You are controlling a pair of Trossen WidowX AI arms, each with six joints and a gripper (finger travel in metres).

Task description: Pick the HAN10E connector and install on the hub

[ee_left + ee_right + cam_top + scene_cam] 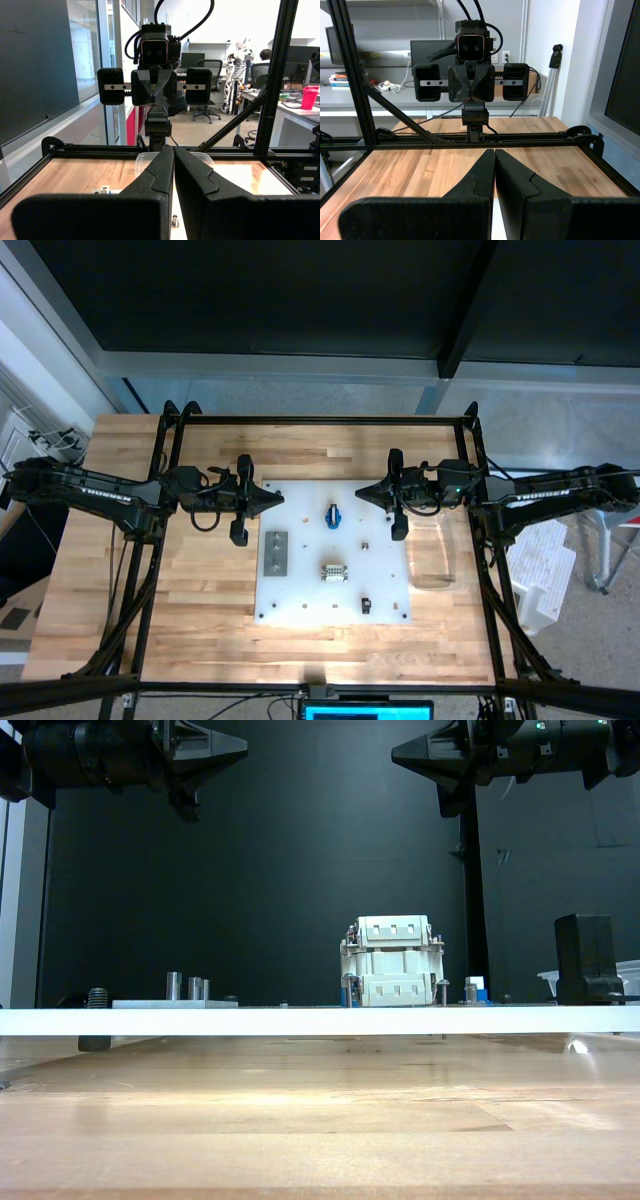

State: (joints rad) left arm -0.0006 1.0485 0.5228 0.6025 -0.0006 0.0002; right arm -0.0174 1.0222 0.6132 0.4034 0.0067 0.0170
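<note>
Toward the near side of the white board [300, 590], the HAN10E connector [394, 931] is sitting stacked on the hub [393, 990], right of the grey metal block [276, 552]. Farther back, the blue piece [333, 515] is standing upright. Over the board's far edge, the left gripper [278, 497] and right gripper [362, 492] are hovering high, with fingers pressed together and gripping nothing.

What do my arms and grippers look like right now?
Left arm and right arm are matte black with white TROSSEN lettering and looping black cables. The left gripper, over the board's left edge, and the right gripper, over its right side, have wedge-shaped black fingers tapering to a point.
</note>
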